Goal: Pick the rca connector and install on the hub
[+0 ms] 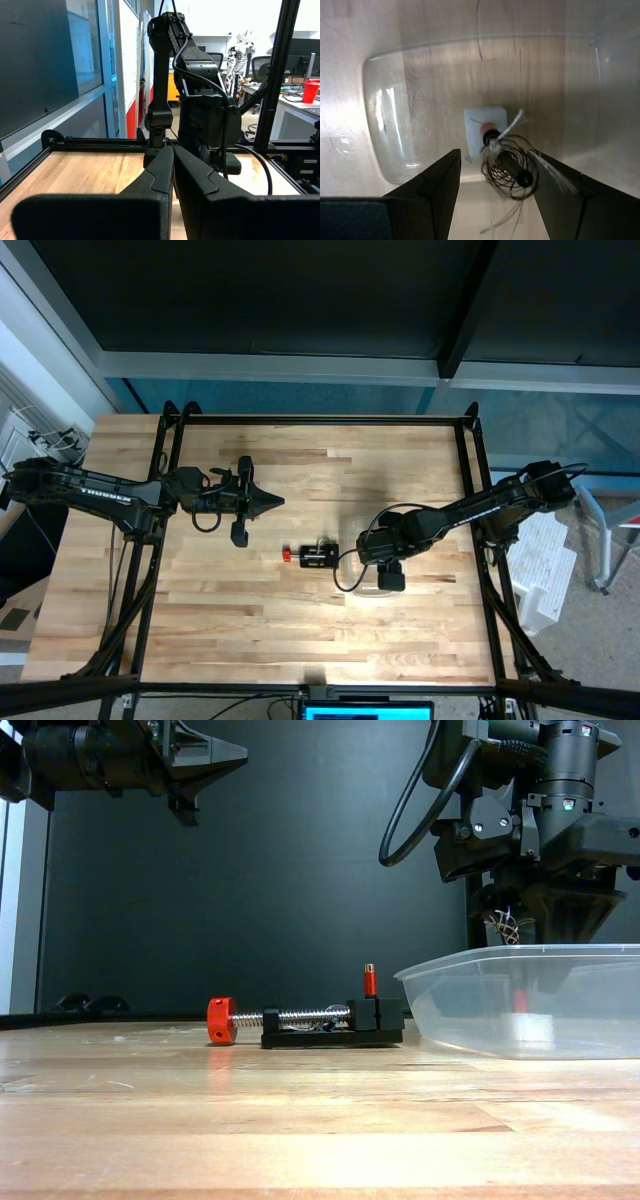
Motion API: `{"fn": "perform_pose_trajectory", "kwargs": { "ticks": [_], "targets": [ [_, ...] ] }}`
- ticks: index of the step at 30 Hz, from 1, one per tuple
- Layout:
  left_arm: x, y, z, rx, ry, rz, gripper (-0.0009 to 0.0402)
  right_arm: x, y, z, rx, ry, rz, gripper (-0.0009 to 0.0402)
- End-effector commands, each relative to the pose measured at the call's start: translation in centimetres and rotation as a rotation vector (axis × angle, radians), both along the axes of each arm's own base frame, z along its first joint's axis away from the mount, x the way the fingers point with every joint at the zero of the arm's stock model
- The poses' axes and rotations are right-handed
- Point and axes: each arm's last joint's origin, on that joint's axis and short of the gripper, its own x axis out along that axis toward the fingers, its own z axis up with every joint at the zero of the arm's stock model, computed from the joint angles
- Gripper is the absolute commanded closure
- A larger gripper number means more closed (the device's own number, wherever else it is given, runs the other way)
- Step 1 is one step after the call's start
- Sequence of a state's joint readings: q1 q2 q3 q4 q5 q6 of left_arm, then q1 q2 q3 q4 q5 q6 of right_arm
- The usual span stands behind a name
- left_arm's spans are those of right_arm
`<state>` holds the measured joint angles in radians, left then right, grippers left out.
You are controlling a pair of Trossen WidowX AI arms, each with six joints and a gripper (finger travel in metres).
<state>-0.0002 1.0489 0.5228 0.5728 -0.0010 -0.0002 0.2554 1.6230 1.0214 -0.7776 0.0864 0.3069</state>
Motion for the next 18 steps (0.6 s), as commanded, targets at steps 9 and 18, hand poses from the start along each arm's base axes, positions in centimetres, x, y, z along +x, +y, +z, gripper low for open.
{"fn": "perform_pose_trajectory", "kwargs": {
  "ticks": [9, 18],
  "targets": [
    [0.01, 0.0, 0.0, 0.0, 0.0, 0.0, 0.0393, 0.09, 0.01, 0.01, 0.001, -0.008, 0.009, 0.0279],
    [0.01, 0.0, 0.0, 0.0, 0.0, 0.0, 0.0393, 0.09, 0.01, 0.01, 0.0, -0.008, 0.011, 0.0345]
  ]
}}
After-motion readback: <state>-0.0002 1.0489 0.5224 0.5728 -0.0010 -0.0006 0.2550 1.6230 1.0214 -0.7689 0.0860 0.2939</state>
